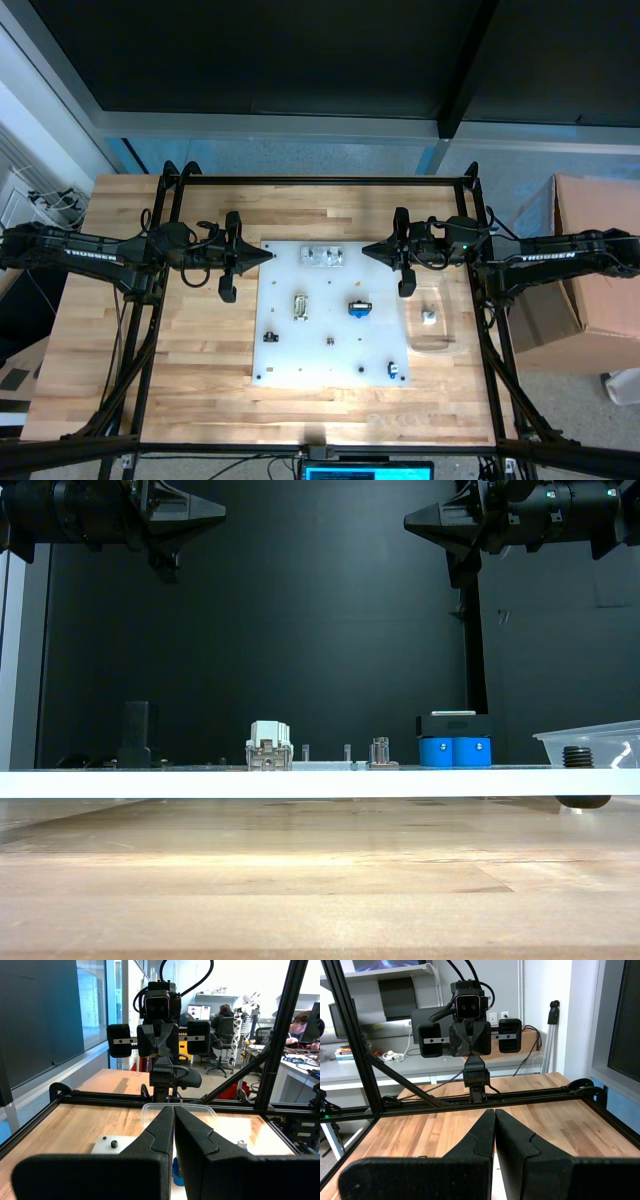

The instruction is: Pick the RJ45 connector and install on the taskboard

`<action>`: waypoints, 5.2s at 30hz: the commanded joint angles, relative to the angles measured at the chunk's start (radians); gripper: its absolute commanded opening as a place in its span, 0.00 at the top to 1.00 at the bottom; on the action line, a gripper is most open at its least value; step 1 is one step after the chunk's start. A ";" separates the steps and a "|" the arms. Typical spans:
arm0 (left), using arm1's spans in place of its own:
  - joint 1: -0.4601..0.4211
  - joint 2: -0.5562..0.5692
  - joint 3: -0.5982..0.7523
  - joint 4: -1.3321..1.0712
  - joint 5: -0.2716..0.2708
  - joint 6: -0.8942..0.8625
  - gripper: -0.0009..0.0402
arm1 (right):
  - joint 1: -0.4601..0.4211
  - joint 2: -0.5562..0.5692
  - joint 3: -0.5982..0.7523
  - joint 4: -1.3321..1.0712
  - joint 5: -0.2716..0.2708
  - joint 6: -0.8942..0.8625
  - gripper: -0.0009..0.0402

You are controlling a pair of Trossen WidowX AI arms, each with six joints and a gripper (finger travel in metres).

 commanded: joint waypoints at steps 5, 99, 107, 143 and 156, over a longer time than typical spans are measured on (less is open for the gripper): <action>0.000 0.000 0.000 0.000 0.000 0.000 0.98 | 0.000 0.000 0.000 0.000 0.000 0.000 0.98; 0.000 0.000 0.000 0.000 0.000 0.000 0.98 | 0.621 -0.081 0.464 -1.484 0.315 0.407 0.98; 0.000 0.000 0.000 0.000 0.000 0.000 0.98 | 0.614 -0.081 0.477 -1.637 0.278 0.446 0.98; 0.000 0.000 0.000 0.000 0.000 0.000 0.98 | 0.505 0.131 0.093 -1.371 0.138 0.363 0.51; 0.000 0.000 0.000 0.000 0.000 0.000 0.98 | 0.499 0.146 0.061 -1.318 0.139 0.362 0.76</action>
